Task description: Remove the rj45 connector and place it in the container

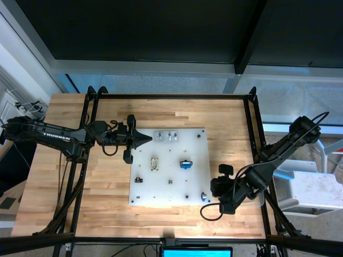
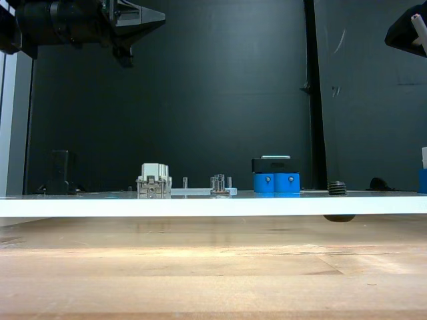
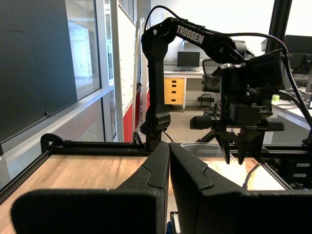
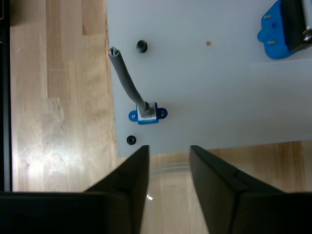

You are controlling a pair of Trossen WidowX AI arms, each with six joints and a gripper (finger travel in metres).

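Right gripper (image 4: 168,152): we see its fingers apart and holding nothing, hovering over the near right corner of the white board (image 1: 166,182).
RJ45 connector (image 4: 146,112): we find it seated in its blue mount (image 4: 159,114) on the board, near the fingertips and untouched, with a short grey cable stub (image 4: 124,73) coming out of it.
Container (image 4: 165,168): we make out its clear rim on the wooden table (image 1: 107,214), just off the board's edge, under the right gripper.
Left gripper (image 1: 146,140): we see its fingers together, held high over the board's far left corner, well apart from the connector.
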